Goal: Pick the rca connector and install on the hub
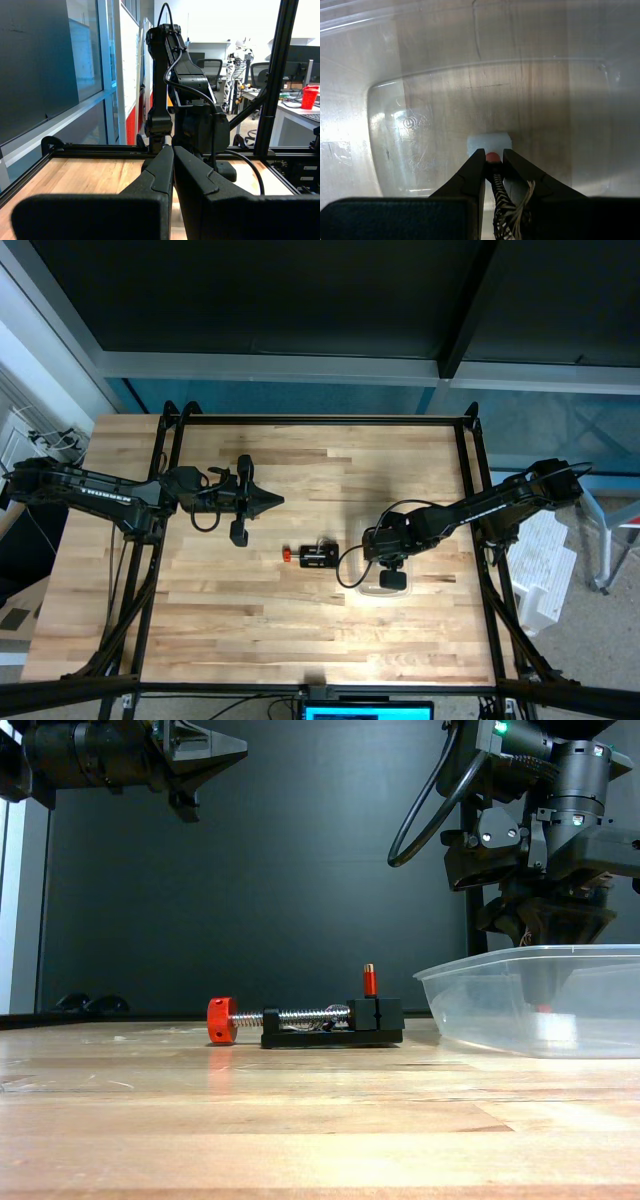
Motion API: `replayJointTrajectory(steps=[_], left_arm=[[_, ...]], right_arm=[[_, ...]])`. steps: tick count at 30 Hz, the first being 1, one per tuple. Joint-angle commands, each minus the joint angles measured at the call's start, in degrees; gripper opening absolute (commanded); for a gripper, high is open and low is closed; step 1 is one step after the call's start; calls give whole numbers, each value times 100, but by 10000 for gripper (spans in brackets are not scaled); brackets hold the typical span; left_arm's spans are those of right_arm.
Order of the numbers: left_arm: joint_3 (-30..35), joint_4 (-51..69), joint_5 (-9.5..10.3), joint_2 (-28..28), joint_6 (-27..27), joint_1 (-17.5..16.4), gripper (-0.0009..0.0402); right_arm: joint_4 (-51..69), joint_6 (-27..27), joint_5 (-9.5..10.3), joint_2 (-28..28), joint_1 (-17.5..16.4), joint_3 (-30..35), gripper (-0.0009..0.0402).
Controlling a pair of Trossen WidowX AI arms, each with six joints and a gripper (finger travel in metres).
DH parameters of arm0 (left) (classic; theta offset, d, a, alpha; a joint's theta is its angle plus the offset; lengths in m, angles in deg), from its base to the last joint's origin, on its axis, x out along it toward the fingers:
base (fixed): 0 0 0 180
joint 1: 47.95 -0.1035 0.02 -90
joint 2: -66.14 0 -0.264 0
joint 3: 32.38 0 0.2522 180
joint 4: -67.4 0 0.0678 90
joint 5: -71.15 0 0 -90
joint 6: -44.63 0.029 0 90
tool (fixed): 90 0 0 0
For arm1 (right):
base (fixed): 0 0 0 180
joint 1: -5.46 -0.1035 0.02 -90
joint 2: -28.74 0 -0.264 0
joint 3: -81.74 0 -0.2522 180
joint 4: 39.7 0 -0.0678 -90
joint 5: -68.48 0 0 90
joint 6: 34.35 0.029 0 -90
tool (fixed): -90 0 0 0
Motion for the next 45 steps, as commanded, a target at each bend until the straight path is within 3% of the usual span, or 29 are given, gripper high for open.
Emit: replayJointTrajectory(steps=[1,45], left_arm=[[2,-2,0,0,2,0,0],[2,-2,0,0,2,0,0]], right_arm=[[2,22,0,0,0,2,-1],[625,46,2,282,-4,466,0]])
